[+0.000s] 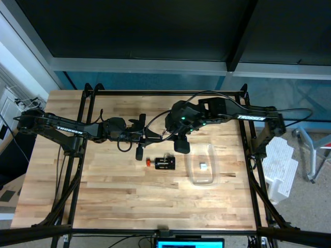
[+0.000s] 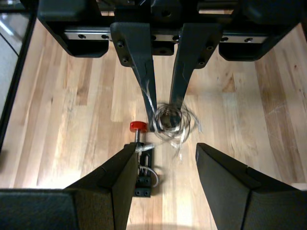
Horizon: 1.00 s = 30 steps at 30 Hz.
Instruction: Pick the rca connector and install on the hub
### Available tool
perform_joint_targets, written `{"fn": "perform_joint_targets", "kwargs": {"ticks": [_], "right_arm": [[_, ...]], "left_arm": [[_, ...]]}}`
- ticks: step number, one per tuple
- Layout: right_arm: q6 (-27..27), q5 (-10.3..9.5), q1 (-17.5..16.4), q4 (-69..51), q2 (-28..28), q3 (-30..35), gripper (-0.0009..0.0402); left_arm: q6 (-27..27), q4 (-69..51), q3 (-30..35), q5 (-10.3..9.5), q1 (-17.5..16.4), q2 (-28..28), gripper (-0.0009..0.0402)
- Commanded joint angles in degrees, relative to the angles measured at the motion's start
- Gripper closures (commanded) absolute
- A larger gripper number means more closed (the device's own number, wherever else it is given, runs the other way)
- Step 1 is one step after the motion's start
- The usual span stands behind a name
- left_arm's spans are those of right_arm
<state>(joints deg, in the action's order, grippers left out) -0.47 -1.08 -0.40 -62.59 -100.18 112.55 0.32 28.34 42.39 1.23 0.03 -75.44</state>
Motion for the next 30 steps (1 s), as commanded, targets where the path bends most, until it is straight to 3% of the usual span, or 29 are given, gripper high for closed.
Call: {"fn": "perform_joint_targets", "kwargs": {"ticks": [1, 13, 19, 30], "right_arm": [[1.01, -0.02, -0.02, -2.8, -3.28, 4.79, 0.0226], [2.93, -0.07, -0.35, -9.31, -11.13, 15.37, 0.0226], [3.48, 0.07, -0.55, -9.86, -11.8, 16.26, 0.0231], [4.39, 0.04, -0.72, -10.51, -11.82, 16.26, 0.0278]], "left_arm": [[0.0, 0.04, 0.0, 0.0, -0.02, 0.0, 0.0369], [0.02, -0.04, 0.0, 0.02, 0.0, 0.0, 0.0373], [0.04, -0.04, 0.0, 0.0, 0.0, 0.0, 0.0374], [0.31, -0.17, 0.0, 0.0, 0.0, 0.0, 0.0374]]}}
